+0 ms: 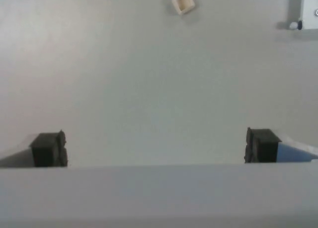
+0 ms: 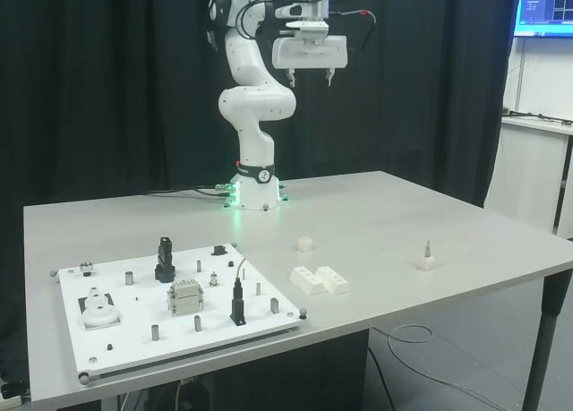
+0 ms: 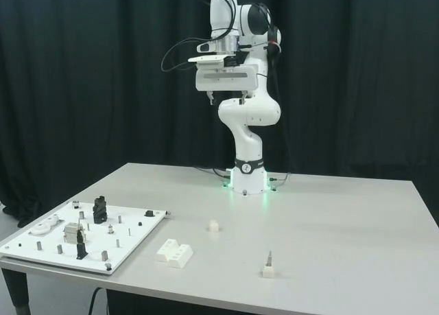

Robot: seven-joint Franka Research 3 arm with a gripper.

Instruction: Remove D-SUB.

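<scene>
Tool (image 2: 310, 74) parked high above the arm's base with fingers spread wide and nothing held, well apart from the work, so no approach has begun. The D-SUB (image 2: 183, 297) looks to be the grey block connector seated mid-way on the white board (image 2: 269, 326) at the table (image 2: 376, 205) corner, though I can't confirm the type. Loose white blocks (image 2: 320, 279) lie beside the board, clear of any path.

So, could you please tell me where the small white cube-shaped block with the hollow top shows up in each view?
Wrist view: small white cube-shaped block, near the top edge.
First room view, beyond the white stepped blocks.
Second room view, right of those stepped blocks.
</scene>
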